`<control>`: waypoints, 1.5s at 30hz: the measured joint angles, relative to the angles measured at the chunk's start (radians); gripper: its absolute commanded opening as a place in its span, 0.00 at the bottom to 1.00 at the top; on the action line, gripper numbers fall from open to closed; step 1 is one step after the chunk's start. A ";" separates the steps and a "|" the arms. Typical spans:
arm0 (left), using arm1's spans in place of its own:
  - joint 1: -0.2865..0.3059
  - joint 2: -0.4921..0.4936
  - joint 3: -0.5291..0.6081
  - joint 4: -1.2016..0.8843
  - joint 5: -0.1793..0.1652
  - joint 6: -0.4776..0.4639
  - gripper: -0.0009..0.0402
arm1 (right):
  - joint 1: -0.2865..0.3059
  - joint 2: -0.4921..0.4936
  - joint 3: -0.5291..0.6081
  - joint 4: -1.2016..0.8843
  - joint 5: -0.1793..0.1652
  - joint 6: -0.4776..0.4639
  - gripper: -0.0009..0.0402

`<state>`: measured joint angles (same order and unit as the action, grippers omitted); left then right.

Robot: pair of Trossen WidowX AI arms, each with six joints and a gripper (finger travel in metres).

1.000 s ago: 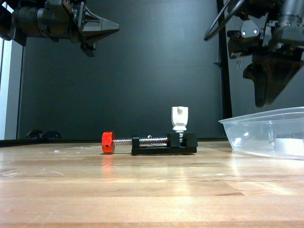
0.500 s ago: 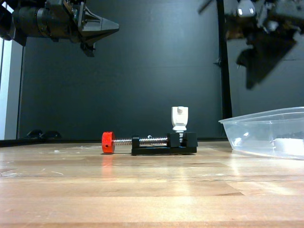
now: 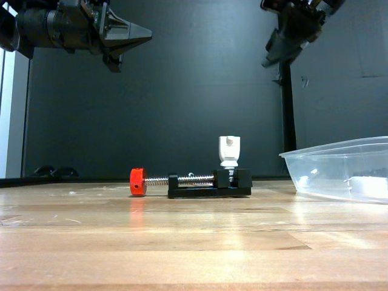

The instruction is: Remove the power plug from the receptacle and place in the container

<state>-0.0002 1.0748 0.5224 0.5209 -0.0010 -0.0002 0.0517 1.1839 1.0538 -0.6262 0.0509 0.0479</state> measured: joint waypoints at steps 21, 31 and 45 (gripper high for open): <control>0.000 0.000 0.000 0.000 0.000 0.000 0.02 | -0.059 -0.072 -0.200 0.624 -0.078 -0.053 0.02; 0.000 0.000 0.000 0.000 0.000 0.000 0.02 | -0.059 -0.078 -0.360 0.936 -0.071 -0.065 0.02; 0.000 0.000 0.000 0.000 0.000 0.000 0.02 | -0.059 -0.080 -0.494 1.165 -0.078 -0.042 0.02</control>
<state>-0.0002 1.0748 0.5224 0.5209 -0.0006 -0.0002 -0.0071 1.1038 0.5602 0.5392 -0.0273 0.0063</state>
